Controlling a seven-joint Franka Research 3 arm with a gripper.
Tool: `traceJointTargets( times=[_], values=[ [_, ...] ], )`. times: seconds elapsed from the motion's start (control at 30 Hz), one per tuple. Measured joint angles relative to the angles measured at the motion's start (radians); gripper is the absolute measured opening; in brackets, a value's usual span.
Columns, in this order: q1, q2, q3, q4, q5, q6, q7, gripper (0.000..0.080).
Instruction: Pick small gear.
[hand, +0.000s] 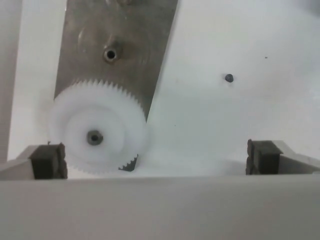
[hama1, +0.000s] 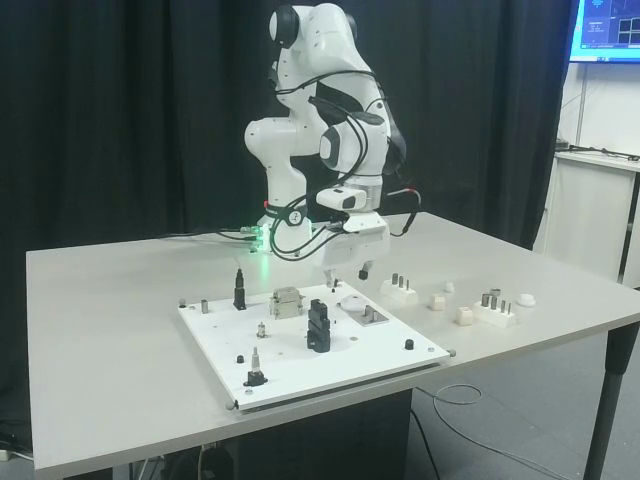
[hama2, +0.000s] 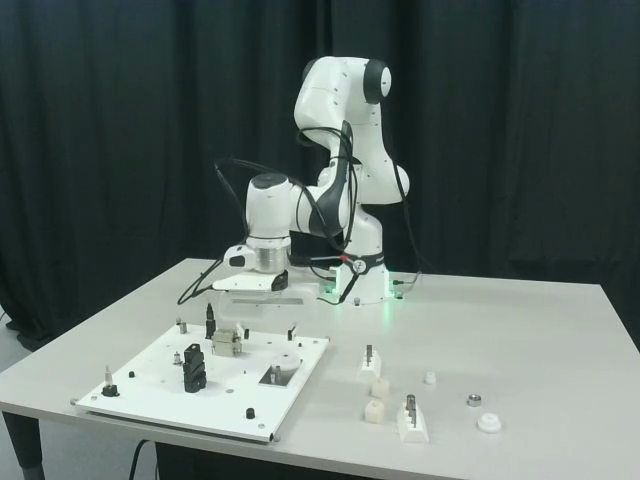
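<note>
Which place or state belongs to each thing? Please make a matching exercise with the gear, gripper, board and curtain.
Things:
1. gear
2. gripper
3. board
4. curtain

Places or states:
a. open, above the board
b. black, behind the table
c. white, toothed, partly on a metal plate
d. white, flat on the grey table

Pairs: 1-c, 2-a, 3-d, 4-b

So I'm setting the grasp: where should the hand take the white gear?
Grip the gear across its toothed rim, coming straight down from above: it lies flat on the board. The open hand probably needs centering over it first.
</note>
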Motion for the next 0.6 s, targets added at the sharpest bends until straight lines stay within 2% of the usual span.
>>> traceJointTargets(
  times=[0.3, 0.6],
  values=[
    [0.006, -0.011, 0.003, 0.000, 0.021, 0.000, 0.002, 0.0800],
    [0.018, -0.026, 0.006, 0.001, 0.024, -0.010, 0.003, 0.0800]
  ],
)
